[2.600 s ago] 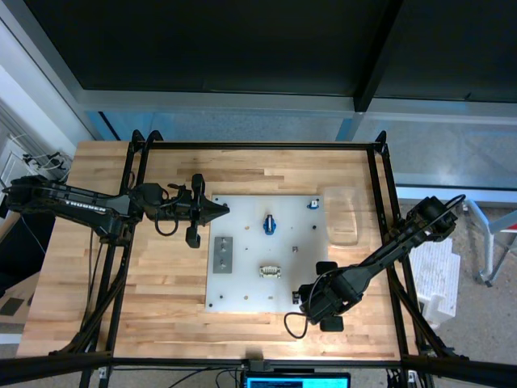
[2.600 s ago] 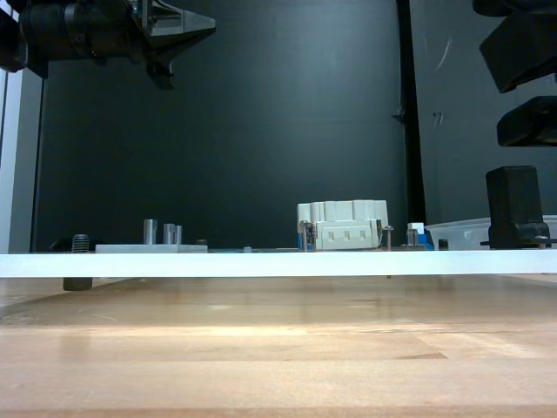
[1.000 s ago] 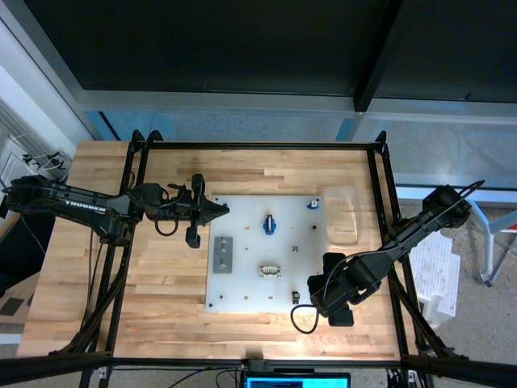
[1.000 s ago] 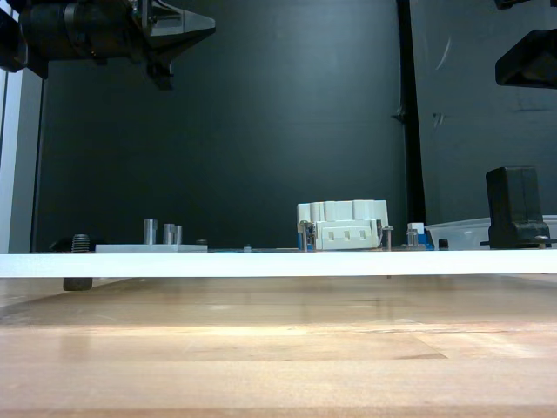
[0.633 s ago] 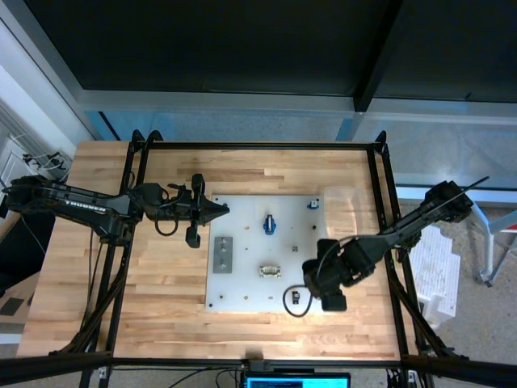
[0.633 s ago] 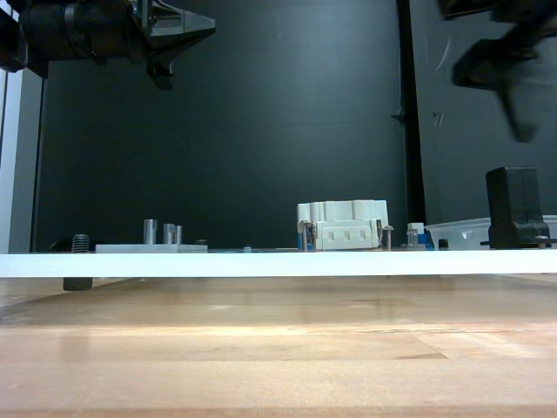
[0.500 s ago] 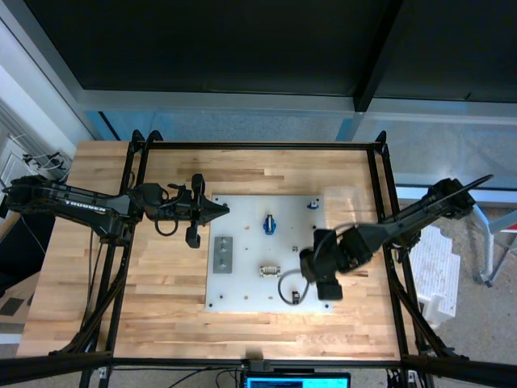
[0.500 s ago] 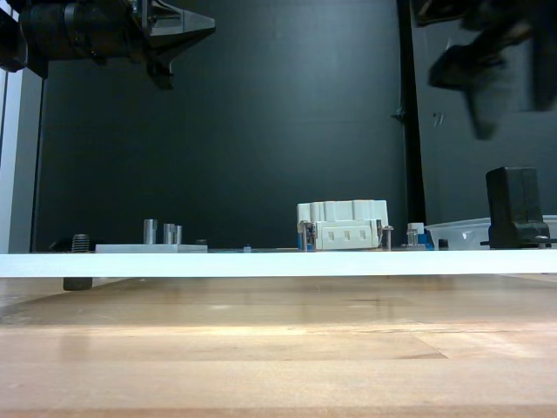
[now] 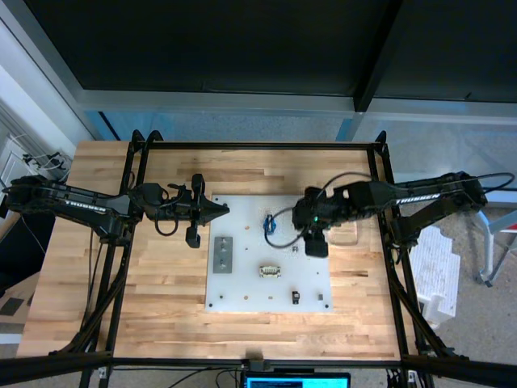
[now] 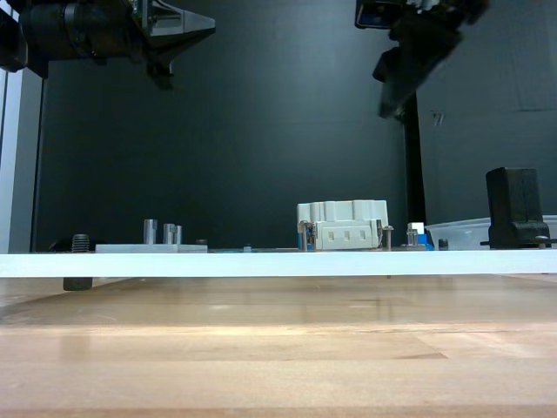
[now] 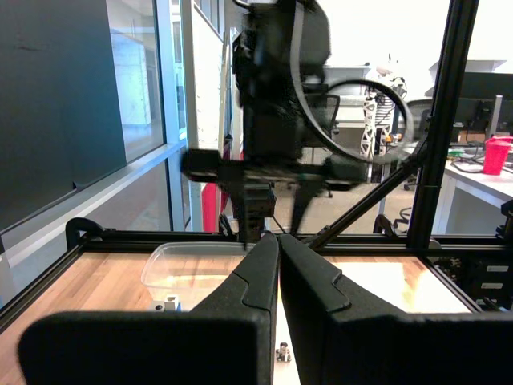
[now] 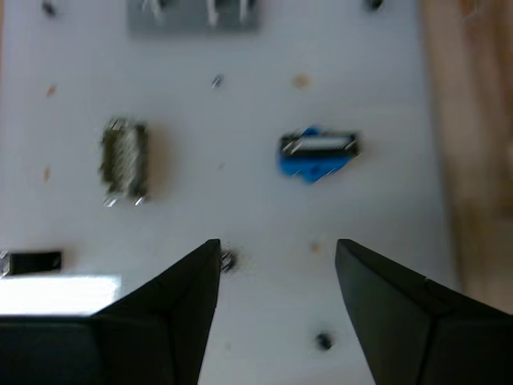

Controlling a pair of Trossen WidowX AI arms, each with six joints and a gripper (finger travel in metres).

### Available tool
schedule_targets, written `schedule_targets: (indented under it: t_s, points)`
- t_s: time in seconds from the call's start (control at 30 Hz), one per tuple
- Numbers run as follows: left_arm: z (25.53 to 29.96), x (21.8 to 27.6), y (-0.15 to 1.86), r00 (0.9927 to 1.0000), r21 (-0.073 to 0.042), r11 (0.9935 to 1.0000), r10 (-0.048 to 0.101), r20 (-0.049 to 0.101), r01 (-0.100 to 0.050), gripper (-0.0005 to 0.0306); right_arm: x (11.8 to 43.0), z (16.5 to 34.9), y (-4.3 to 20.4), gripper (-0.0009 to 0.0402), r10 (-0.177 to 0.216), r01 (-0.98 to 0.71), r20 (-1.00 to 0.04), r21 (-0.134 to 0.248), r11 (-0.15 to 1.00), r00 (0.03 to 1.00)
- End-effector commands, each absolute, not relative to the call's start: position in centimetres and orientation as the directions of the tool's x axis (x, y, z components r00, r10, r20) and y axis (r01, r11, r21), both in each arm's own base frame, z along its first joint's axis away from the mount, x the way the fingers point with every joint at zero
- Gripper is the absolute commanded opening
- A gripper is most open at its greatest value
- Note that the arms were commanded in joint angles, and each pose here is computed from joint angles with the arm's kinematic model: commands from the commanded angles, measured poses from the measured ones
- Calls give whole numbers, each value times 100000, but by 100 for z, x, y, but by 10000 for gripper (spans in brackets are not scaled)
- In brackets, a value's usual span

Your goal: Pick the 16mm bar and install on taskboard

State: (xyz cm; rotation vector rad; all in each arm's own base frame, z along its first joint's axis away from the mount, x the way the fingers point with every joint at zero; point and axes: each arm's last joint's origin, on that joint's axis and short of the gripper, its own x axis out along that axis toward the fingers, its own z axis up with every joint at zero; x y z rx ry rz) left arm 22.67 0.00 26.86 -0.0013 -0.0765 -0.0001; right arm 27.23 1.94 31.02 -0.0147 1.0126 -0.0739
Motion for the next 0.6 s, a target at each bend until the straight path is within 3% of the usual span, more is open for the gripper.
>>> schedule_targets:
  t_s: [0.03,0.1,0.3,0.43,0.6]
  points:
    - [2686,2268,0,99705,-97,100000,0,7679,7,0,2714,3194,82,156,-7542,6013,-80589,-4949,99696,58724]
    - [2686,2268,0,99705,-97,100000,38,7679,-31,0,2704,3255,43,133,-7946,6089,-77551,-5295,99674,62631]
    - [2686,2268,0,99705,-97,100000,38,7679,-31,0,2684,3326,-32,56,-613,126,-68843,-758,99997,72528]
    - [2686,2268,0,99705,-97,100000,38,7679,-31,0,2650,3333,-36,3,-1002,-938,-62342,-2782,99957,78182]
    - [2686,2268,0,99705,-97,100000,0,7679,7,0,2604,3311,-58,3,-1745,151,-54005,-2993,99955,84145]
